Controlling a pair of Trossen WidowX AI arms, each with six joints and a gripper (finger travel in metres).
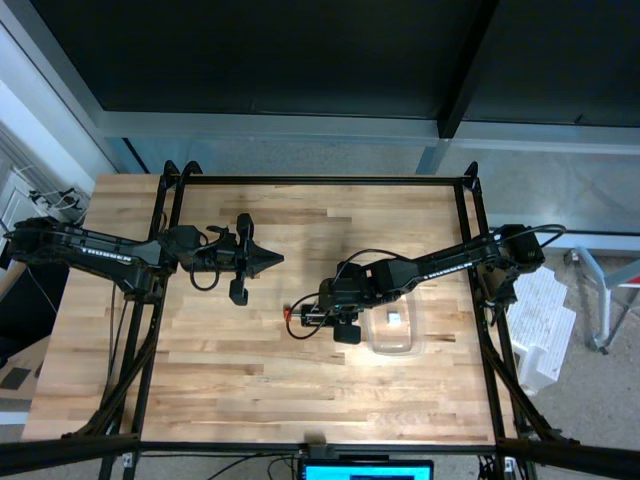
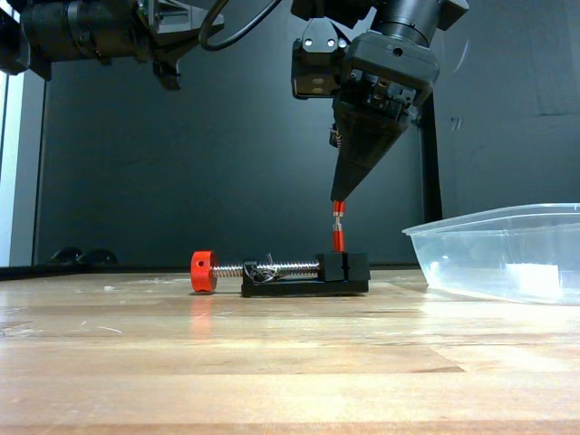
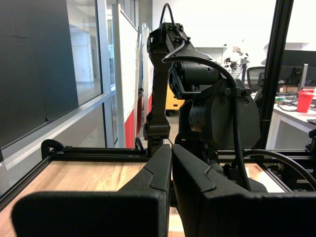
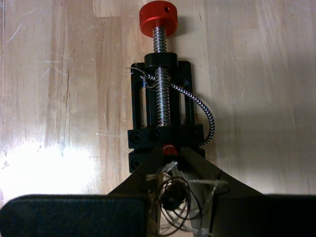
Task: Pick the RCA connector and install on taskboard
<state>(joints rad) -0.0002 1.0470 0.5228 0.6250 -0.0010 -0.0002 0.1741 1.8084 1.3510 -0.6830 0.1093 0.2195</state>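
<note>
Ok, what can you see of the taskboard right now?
The taskboard is a small black frame lying flat on the wooden table, a silvery threaded screw along its middle ending in a red knob. A braided cable loops off one side. The right tool, above the end opposite the knob, is shut on the RCA connector, whose lower tip meets that end. The left tool hangs shut, apart.

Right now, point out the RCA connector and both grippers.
RCA connector (image 2: 338, 238), low view, red lower body, upright at the taskboard (image 2: 308, 285).
Right gripper (image 2: 338, 196), low view, fingertips, gripping it.
Left gripper (image 3: 171, 151), left wrist view, fingertips, shut, parked aloft.
</note>
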